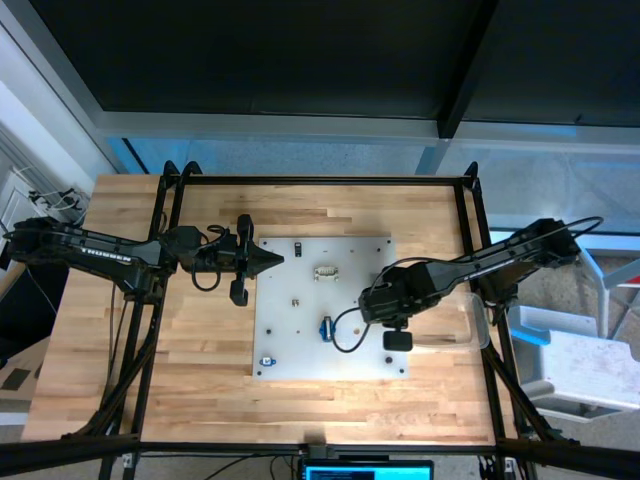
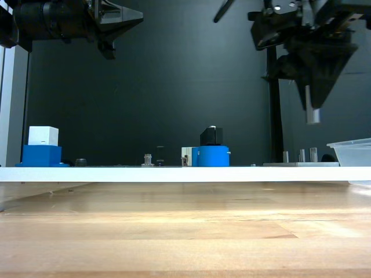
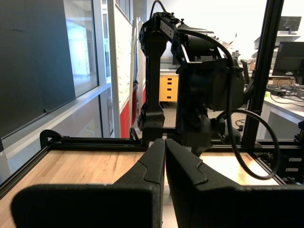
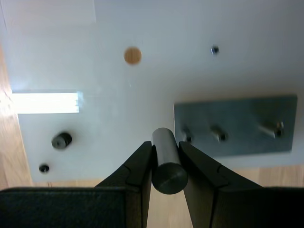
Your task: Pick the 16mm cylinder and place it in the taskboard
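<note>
My right gripper (image 4: 165,146) is shut on the 16mm cylinder (image 4: 168,168), a short silvery-grey metal peg held upright between the fingers. In the low view the cylinder (image 2: 313,114) hangs from the right gripper (image 2: 313,99) well above the taskboard (image 2: 174,173). The taskboard (image 1: 300,330) is a white square plate in the middle of the table. The right gripper (image 1: 386,303) hovers over its right side, above a grey block (image 4: 232,126) with three small pegs. My left gripper (image 1: 272,258) is shut and empty, held high at the board's left edge.
A clear plastic tray (image 1: 472,322) lies just right of the board. On the board stand a blue round fitting (image 2: 213,155) near the middle and a blue base with a white cube (image 2: 42,146) at the near left. A black frame (image 1: 320,181) rings the table.
</note>
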Controlling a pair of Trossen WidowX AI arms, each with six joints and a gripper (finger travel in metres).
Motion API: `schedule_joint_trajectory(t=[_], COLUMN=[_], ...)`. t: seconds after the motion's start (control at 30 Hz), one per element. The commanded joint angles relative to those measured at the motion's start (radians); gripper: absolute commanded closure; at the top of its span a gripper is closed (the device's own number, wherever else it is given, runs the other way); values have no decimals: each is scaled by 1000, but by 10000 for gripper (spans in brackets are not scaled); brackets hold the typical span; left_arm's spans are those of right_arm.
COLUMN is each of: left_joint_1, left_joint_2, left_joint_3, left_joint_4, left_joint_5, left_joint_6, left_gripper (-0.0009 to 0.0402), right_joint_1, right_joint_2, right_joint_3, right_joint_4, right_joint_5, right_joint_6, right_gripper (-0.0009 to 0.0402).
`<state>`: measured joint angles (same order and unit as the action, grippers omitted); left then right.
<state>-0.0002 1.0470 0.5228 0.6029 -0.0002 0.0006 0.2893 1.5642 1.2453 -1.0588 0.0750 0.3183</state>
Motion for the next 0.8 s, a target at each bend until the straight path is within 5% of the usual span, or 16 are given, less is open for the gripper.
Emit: schedule_joint_trajectory(t=[0.03, 0.8], left_joint_1=[0, 0], left_joint_2=[0, 0], left_joint_3=[0, 0], left_joint_4=[0, 0], left_joint_5=[0, 0], left_joint_6=[0, 0], left_gripper=[393, 393], right_joint_1=[-9, -25], right_joint_2=[42, 211], right_joint_3=[33, 113], right_joint_4=[10, 124], right_joint_5=[-2, -40], right_joint_6=[-16, -43], right_gripper=[375, 375])
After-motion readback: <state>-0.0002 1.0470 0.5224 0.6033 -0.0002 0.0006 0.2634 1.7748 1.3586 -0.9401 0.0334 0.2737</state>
